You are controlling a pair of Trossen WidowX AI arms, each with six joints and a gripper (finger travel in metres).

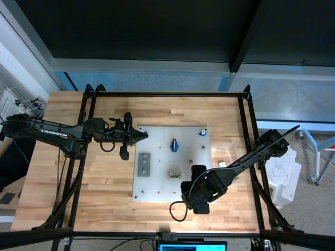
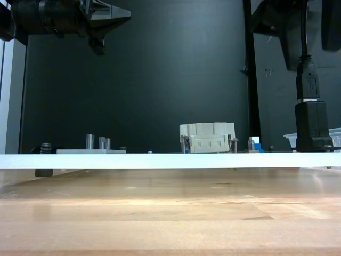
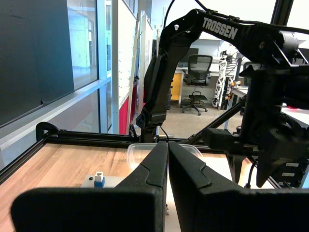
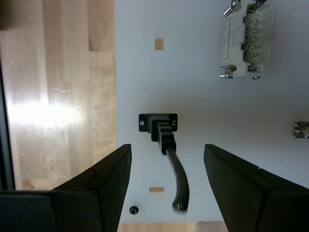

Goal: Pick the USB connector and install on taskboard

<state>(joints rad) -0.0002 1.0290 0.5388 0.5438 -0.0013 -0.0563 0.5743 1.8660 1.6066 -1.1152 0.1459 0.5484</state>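
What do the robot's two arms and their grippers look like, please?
Both arms are matte black with looping black cables; the right arm bears white TROSSEN lettering. The left gripper, over the left edge of the taskboard, and the right gripper, above its near right part, have broad, wedge-shaped black fingers.

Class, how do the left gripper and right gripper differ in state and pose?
The left gripper is shut, the right gripper open. The left gripper points level, high at the edge of the taskboard; the right gripper points down over the plugged-in USB connector. Both hold nothing.
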